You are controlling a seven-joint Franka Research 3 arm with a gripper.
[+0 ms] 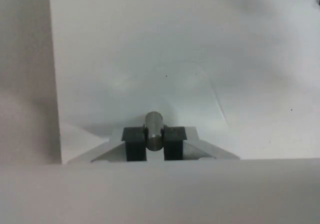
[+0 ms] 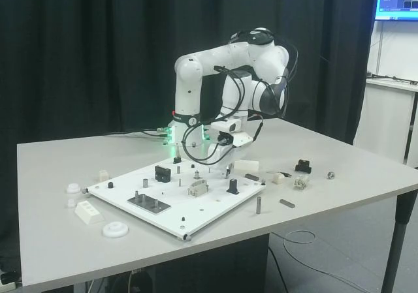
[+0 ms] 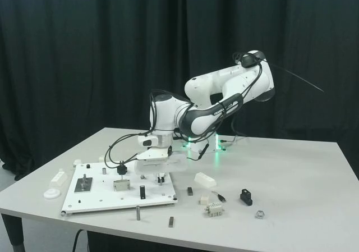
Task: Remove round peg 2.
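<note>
Wrist cam: gripper [image 1: 154, 145] has its two black fingers [image 1: 134, 143] closed in on a small grey peg [image 1: 154, 128], one finger each side, both touching it. Peg stands upright betw. the pads, its rounded top poking above them. White board [image 1: 150, 49] fills the bkgd beneath.

Room cams: I see the arm [image 2: 222, 61] bent over the white board [image 2: 215, 205] on the grey table [image 2: 59, 169], gripper [image 3: 161, 176] low, at the board's edge nearest the arm base. Can't tell from these views whether the peg is seated in its hole or clear of it; too small.

Other items on the board: black blocks [image 2: 162, 173], a grey plate [image 2: 148, 203]. Off the board: white parts [image 2: 87, 212] on one side, loose connectors [image 3: 215, 208] and a black piece [image 3: 245, 196] on the other. Green light [image 2: 171, 143] at arm base.
</note>
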